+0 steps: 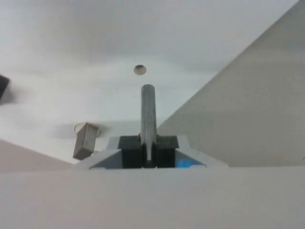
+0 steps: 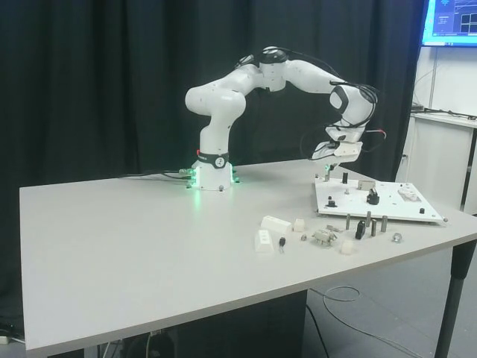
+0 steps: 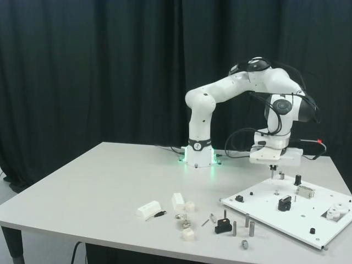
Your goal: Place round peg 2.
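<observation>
Plainly, the claw (image 1: 148, 160) is clamped on the round peg (image 1: 148, 114), its two black fingers (image 1: 129, 151) pressed against the peg's upper part; the peg hangs upright below them, its free end pointing down at the white board (image 1: 71, 57); in the wrist view a small round hole (image 1: 139, 70) shows in the board just past the peg's tip, and whether the tip touches the board cannot be told. In the second room view the claw (image 3: 272, 165) hovers over the far left part of the white board (image 3: 264, 212), the peg (image 3: 271, 171) showing as a short stub beneath it and apart from the board's top. A square-headed grey block (image 1: 86, 140) stands on the board near the peg, to one side; the board's edge runs close by on the other side, with the bare grey surface (image 1: 257, 114) beyond it. On the right of the board stand several black and grey fittings (image 3: 284, 204), well apart from the claw. Off the board, on the near part of the surface (image 3: 99, 187), lie white blocks (image 3: 149, 209) and loose grey pegs (image 3: 248, 223); the left half of the surface lies open.
</observation>
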### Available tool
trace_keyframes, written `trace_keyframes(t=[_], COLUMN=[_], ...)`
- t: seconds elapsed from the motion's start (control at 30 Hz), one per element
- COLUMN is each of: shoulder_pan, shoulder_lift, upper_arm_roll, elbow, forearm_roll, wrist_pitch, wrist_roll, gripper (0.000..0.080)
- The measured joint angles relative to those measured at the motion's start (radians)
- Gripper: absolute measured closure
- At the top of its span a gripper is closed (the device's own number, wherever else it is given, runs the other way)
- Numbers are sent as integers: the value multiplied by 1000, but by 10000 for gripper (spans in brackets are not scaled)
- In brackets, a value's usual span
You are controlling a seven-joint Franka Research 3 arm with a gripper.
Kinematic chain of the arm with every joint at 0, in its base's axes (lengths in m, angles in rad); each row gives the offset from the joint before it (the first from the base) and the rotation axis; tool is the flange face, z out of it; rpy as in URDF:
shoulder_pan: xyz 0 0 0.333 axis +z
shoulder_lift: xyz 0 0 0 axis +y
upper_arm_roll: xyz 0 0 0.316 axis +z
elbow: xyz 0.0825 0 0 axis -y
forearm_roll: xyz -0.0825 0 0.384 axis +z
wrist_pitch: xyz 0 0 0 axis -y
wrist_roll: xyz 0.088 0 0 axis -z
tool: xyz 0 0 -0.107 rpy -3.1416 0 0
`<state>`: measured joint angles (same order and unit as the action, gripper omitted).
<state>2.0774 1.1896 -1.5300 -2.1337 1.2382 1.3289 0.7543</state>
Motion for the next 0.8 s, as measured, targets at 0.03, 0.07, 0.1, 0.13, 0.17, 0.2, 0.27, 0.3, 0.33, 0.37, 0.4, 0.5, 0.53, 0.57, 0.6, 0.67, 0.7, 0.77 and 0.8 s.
trace_keyframes(t=[0.03,0.07,0.1,0.13,0.17,0.2,0.27,0.3,0.33,0.37,0.4,0.5,0.53,0.57,0.6,0.67,0.7,0.77,0.8], shoulder_pan=[0,0,0,0,0,0,0,0,0,0,0,0,0,0,0,0,0,0,0], shoulder_lift=[0,0,0,0,0,0,0,0,0,0,0,0,0,0,0,0,0,0,0], upper_arm_roll=[-4,-8,-11,-14,-17,-19,-23,-25,-27,-28,-29,-32,-33,-34,-34,-35,-35,-36,-36], elbow=[1,1,2,2,3,3,3,3,3,3,3,3,3,3,3,3,3,3,4], forearm_roll=[-2,-4,-5,-7,-8,-10,-12,-13,-14,-15,-15,-17,-18,-19,-20,-22,-23,-24,-25], wrist_pitch=[-3,-5,-7,-8,-9,-10,-13,-14,-16,-16,-17,-17,-17,-17,-17,-17,-17,-17,-17], wrist_roll=[0,0,0,0,0,0,0,0,0,0,0,0,0,0,0,0,0,0,0], gripper=[738,738,738,738,738,738,738,738,738,738,738,738,738,738,738,738,738,738,738])
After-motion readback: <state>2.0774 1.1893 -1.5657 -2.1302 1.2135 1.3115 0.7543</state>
